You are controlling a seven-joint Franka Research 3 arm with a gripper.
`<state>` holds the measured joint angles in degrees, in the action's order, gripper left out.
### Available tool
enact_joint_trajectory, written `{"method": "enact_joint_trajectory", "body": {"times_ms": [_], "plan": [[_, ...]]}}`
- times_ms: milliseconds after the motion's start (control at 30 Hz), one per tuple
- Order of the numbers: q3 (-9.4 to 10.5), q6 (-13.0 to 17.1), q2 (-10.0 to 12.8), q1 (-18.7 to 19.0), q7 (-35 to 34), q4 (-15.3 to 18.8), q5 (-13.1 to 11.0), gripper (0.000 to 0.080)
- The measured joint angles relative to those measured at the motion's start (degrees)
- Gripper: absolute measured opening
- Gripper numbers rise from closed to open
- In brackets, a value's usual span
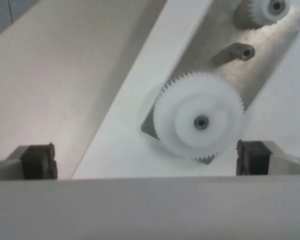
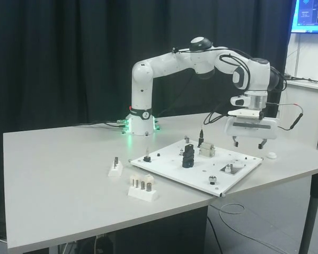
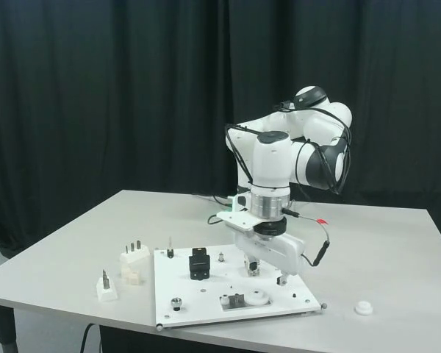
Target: Pick medium gear.
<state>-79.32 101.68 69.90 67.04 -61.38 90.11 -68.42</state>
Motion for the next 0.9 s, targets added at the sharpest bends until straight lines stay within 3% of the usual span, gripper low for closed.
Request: {"method": "enact_joint_trajectory", "body": {"times_ms": [567, 900], "plan": [[-1.39, -0.3, -0.1, -1.1, 0.4, 0.0, -0.5, 0.08], [-1.48, -2.5, -0.9, -1.1, 0.7, -0.1, -2.1, 0.08]]}}
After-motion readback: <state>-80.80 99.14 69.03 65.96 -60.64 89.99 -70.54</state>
